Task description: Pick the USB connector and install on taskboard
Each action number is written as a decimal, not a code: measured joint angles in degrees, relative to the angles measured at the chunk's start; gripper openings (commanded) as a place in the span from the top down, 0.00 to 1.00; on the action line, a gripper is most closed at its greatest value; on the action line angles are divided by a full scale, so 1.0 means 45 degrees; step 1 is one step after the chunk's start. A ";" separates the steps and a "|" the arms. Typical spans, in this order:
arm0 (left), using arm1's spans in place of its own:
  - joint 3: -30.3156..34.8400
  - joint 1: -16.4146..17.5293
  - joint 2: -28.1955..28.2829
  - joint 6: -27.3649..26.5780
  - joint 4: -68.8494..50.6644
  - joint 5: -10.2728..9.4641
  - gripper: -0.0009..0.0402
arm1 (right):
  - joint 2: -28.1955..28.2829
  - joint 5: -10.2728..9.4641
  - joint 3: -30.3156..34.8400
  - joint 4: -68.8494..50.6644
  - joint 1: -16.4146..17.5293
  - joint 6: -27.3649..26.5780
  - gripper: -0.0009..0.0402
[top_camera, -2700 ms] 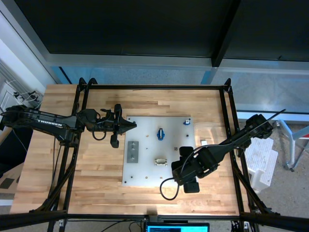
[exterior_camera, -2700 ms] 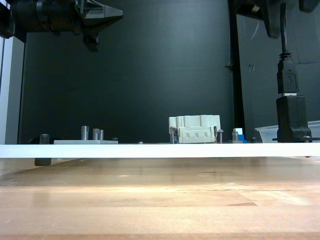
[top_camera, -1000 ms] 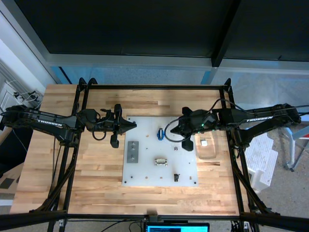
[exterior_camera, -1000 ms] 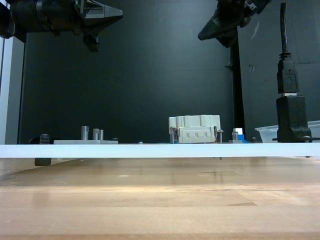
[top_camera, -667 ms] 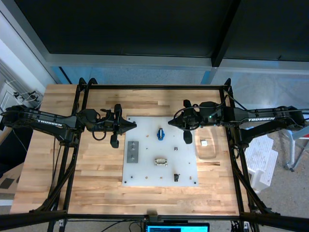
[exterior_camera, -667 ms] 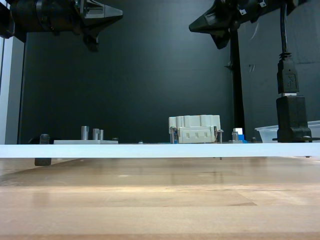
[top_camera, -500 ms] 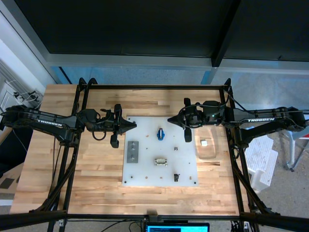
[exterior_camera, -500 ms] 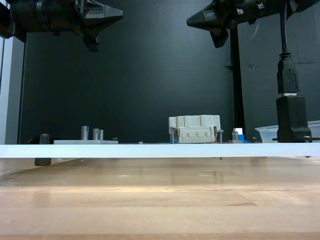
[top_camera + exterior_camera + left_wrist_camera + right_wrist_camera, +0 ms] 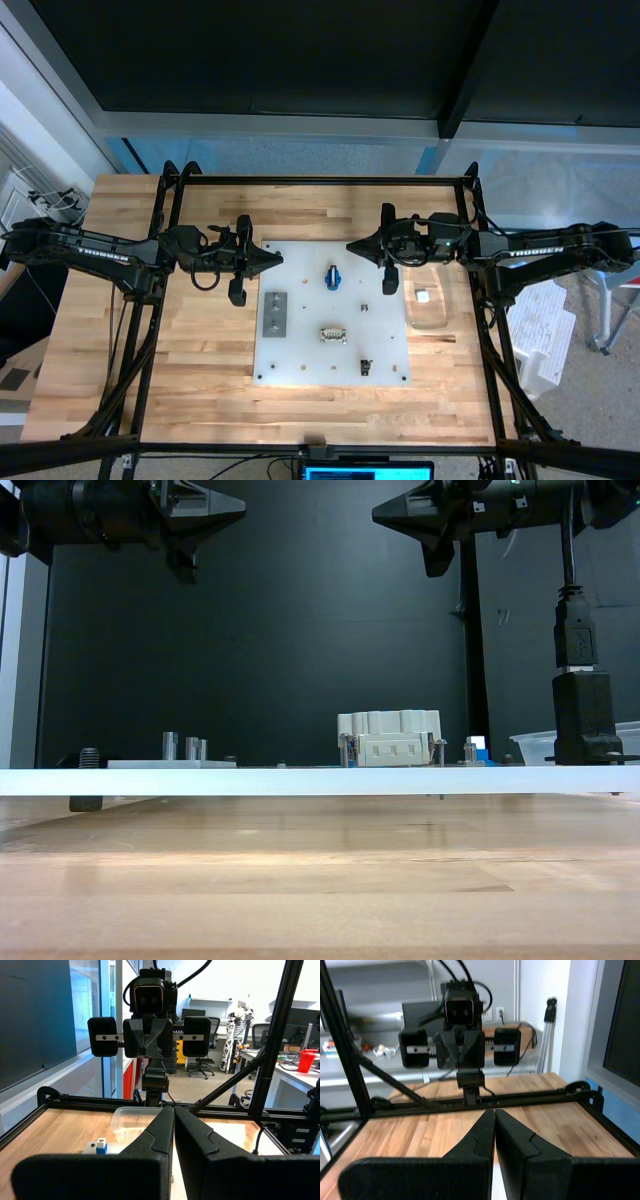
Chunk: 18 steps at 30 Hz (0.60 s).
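Small black USB connector (image 9: 366,367) stands at flat white square taskboard's (image 9: 300,350) near edge. Left gripper (image 9: 277,258) above its far-left corner, right gripper (image 9: 351,246) above its far edge. Both pincers pressed together.

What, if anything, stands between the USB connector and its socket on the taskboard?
Nothing visible. The USB connector already stands upright in the black socket near the taskboard's near right corner. The right gripper, shut, hangs high over its far edge. The left gripper, shut, hangs high over its far left corner.
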 measured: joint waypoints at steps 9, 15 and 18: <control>0.0000 0.0000 0.0005 0.0005 0.0000 0.0005 0.98 | -0.0005 0.0000 -0.0753 0.0758 0.0019 -0.0039 0.98; 0.0000 0.0000 0.0005 0.0000 0.0000 0.0000 0.98 | -0.0005 -0.0024 -0.0903 0.1122 0.0039 0.0165 0.98; 0.0000 0.0000 0.0000 0.0000 0.0000 0.0000 0.98 | -0.0005 -0.0019 -0.0903 0.1146 0.0087 0.0219 0.98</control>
